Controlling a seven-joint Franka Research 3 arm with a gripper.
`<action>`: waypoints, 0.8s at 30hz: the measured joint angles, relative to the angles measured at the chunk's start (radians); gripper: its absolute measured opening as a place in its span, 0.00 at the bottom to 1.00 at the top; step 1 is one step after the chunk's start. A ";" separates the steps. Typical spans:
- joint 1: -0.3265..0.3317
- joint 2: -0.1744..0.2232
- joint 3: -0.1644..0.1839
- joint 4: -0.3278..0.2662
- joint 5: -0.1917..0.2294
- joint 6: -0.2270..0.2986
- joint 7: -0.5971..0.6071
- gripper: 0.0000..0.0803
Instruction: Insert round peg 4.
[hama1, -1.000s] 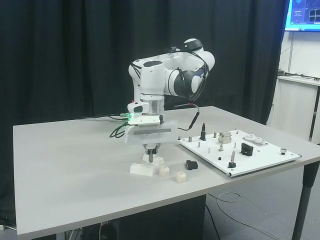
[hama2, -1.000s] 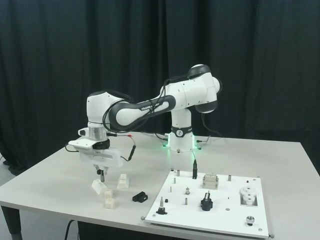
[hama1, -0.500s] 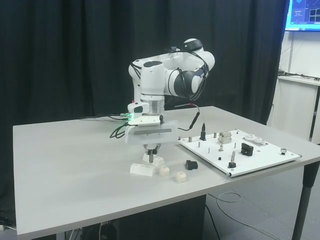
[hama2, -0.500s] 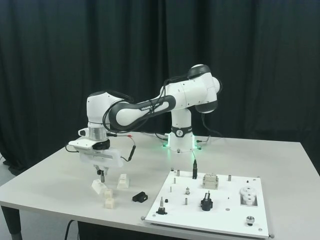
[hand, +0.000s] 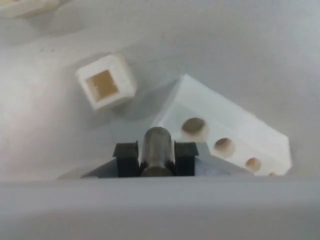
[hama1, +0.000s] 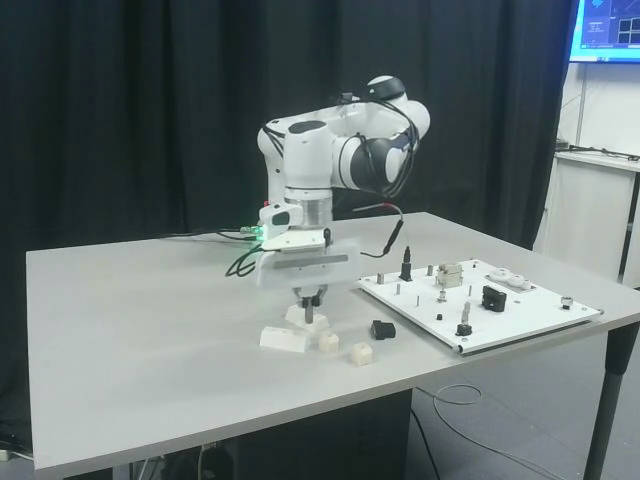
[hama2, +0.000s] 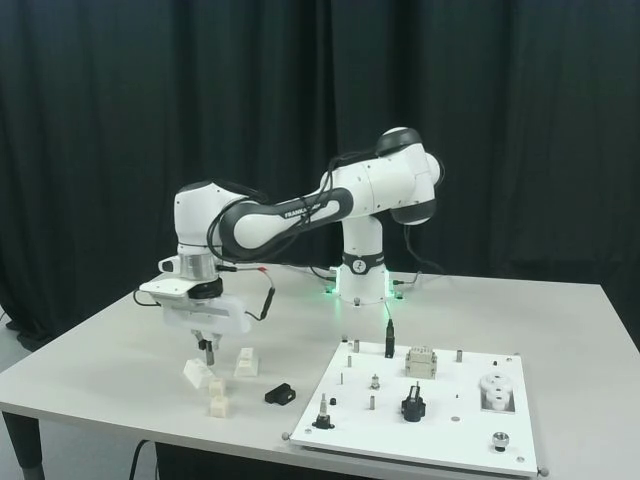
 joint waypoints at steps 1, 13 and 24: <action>0.001 0.000 -0.002 0.000 0.001 -0.007 0.002 0.19; 0.041 -0.001 -0.029 0.000 0.022 -0.091 0.058 0.19; 0.130 -0.002 -0.037 0.000 0.041 -0.123 0.176 0.19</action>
